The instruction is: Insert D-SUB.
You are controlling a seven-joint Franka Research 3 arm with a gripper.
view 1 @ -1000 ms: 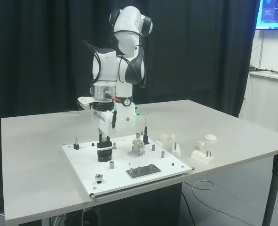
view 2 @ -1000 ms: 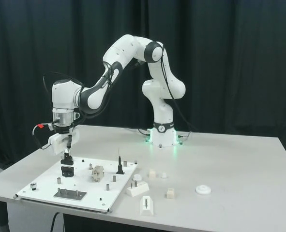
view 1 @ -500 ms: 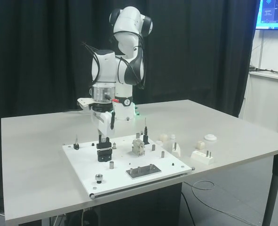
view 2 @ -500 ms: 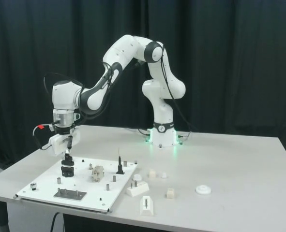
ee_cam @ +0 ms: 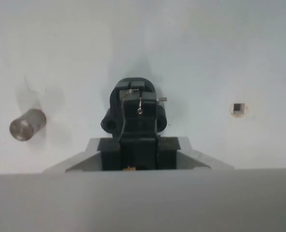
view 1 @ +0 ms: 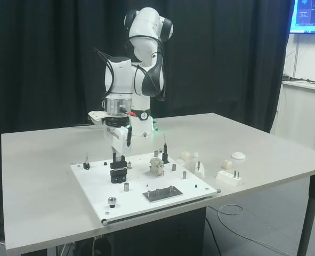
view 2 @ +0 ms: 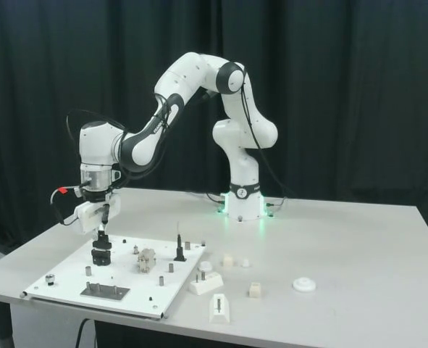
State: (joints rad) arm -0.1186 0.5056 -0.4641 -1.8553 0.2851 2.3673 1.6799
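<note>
My gripper (view 1: 118,156) hangs straight down over the left part of the white board (view 1: 141,205). It is shut on the black D-SUB connector (ee_cam: 138,145). In the wrist view the black fingers (ee_cam: 110,151) press the connector from both sides. Directly below it stands the black socket mount (ee_cam: 135,104) on the board, also in the first room view as the black mount (view 1: 118,175). From the second room view the gripper (view 2: 100,233) stands just above the mount (view 2: 100,255). I cannot tell whether connector and mount touch.
A short metal peg (ee_cam: 27,124) stands beside the mount and a small square hole (ee_cam: 237,108) lies on the other side. The board also carries a grey plate with pegs (view 1: 162,193) and a small gear block (view 1: 156,164). White parts (view 1: 229,176) lie on the table.
The wrist and gripper have shifted up very slightly over the mount. The grip on the connector is unchanged.
</note>
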